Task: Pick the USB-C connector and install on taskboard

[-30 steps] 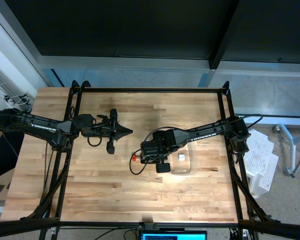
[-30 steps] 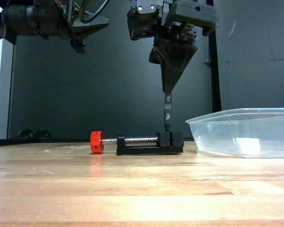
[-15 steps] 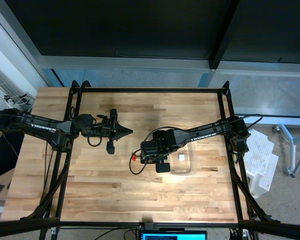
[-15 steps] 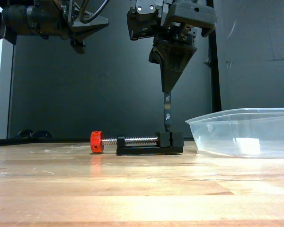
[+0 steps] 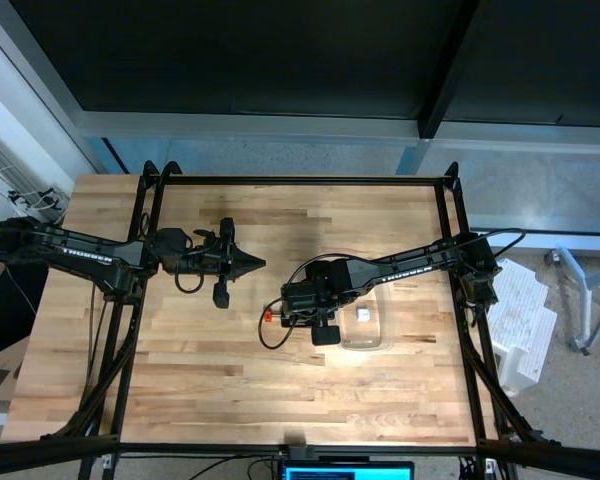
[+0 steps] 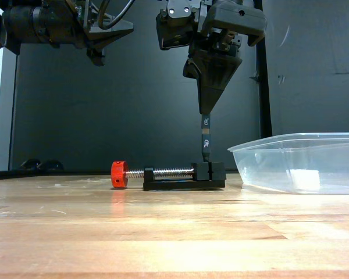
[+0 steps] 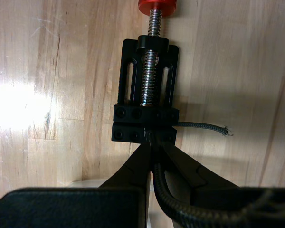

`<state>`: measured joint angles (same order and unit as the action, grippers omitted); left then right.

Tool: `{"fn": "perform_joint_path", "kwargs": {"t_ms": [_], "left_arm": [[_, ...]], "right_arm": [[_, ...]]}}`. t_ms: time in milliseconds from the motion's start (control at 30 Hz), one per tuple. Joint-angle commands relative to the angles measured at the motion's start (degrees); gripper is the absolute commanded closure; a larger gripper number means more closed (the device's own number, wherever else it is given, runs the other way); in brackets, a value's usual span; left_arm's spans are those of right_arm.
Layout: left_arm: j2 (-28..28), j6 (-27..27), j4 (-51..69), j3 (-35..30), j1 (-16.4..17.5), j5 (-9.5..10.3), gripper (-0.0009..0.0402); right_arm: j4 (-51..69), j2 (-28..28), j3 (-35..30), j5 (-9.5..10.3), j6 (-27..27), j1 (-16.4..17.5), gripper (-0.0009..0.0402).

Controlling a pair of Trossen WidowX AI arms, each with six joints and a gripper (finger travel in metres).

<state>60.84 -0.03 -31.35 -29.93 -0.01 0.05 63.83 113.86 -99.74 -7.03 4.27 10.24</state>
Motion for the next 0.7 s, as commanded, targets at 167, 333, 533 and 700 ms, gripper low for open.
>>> {"fn": "perform_joint_path", "kwargs": {"t_ms": [167,333,533,700], "left_arm": [[0.0,0.0,0.0,0.0,0.0,-0.02,0.0393],[0.0,0.0,0.0,0.0,0.0,-0.02,0.0393],[0.0,0.0,0.0,0.0,0.0,-0.02,0.0393],[0.0,0.0,0.0,0.0,0.0,-0.02,0.0393]], "right_arm": [[-0.5,0.0,0.5,0.22,-0.1,0.0,0.0393],[-0.8,0.0,1.0,0.11,-0.1,0.0,0.0393],[-1.9,0.0,2.0,0.02,-0.3,0.0,0.0393],[-4.6,0.0,4.3,0.04,-0.3,-0.1,0.0393]]}}
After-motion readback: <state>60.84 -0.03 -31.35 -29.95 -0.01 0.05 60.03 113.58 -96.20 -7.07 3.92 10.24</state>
